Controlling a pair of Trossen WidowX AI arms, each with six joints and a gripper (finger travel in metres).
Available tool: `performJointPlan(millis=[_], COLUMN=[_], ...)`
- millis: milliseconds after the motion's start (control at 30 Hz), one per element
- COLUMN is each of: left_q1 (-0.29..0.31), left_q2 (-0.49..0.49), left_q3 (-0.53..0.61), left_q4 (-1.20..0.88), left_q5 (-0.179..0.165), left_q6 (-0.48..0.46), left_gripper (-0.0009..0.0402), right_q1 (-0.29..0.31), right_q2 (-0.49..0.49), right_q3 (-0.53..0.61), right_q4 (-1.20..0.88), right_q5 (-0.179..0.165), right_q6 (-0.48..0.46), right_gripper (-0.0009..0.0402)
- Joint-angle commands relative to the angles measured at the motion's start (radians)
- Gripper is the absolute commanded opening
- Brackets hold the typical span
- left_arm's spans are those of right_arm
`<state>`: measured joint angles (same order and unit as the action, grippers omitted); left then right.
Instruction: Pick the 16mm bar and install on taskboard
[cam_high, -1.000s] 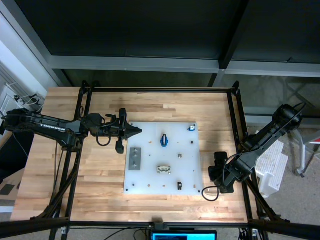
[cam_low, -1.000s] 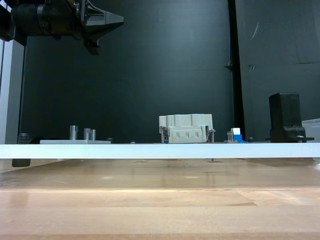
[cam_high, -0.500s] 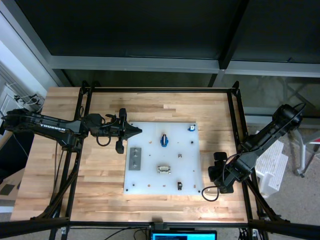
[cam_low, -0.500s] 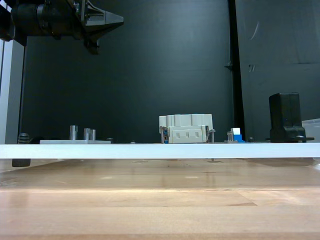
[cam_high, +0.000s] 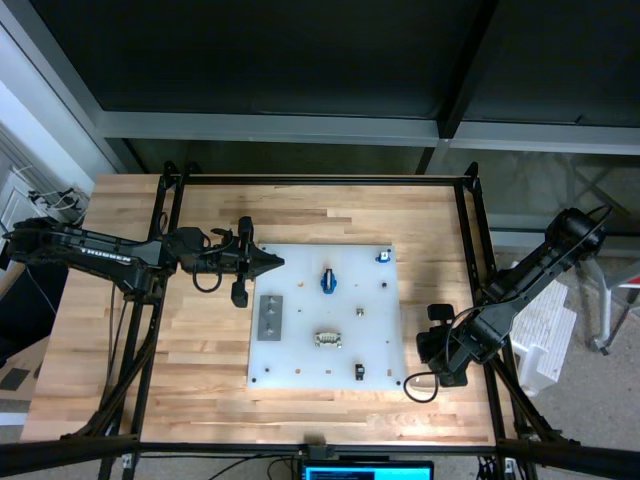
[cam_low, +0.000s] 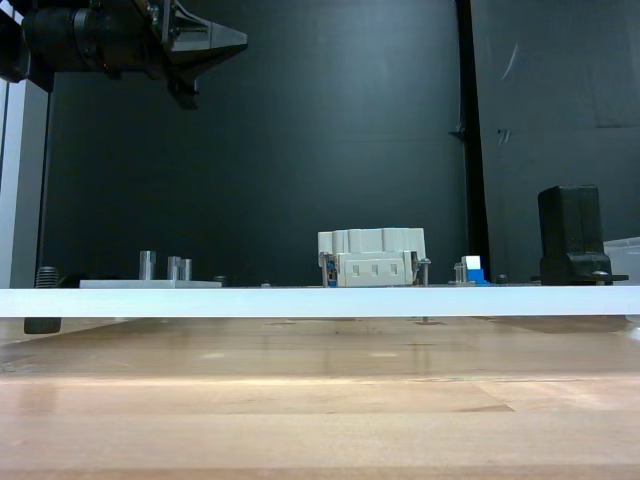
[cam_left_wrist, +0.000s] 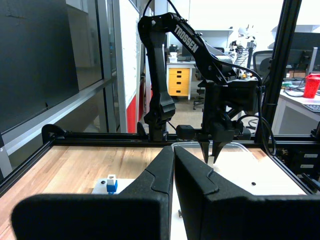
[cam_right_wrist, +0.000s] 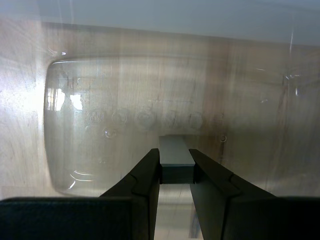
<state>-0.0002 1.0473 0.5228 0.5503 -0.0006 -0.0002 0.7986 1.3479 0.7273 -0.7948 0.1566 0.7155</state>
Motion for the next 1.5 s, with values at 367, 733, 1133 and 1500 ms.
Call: performJointPlan(millis=[367, 733, 1133, 1500], left_q1=[0.000, 0.000, 0.000, 0.000], left_q2=[0.000, 0.000, 0.000, 0.000], left_q3=[0.000, 0.000, 0.000, 0.000], left_q4=[0.000, 0.000, 0.000, 0.000], left_q5=[0.000, 0.000, 0.000, 0.000], left_q6=[0.000, 0.000, 0.000, 0.000], left_gripper=[0.0000, 0.0000, 0.0000, 0.0000], right_q1=[0.000, -0.002, -0.002, -0.012], right_q2=[-0.011, -0.013, -0.011, 0.051], right_q3=[0.034, 0.247, 0.380, 0.424], right_q4=[-0.040, -0.240, -0.256, -0.268], right_q5=[-0.001, 0.000, 0.009, 0.005], right_q6=[-0.002, 0.004, 0.100, 0.113], right_gripper=[0.0009, 0.0015, 0.0016, 0.0016])
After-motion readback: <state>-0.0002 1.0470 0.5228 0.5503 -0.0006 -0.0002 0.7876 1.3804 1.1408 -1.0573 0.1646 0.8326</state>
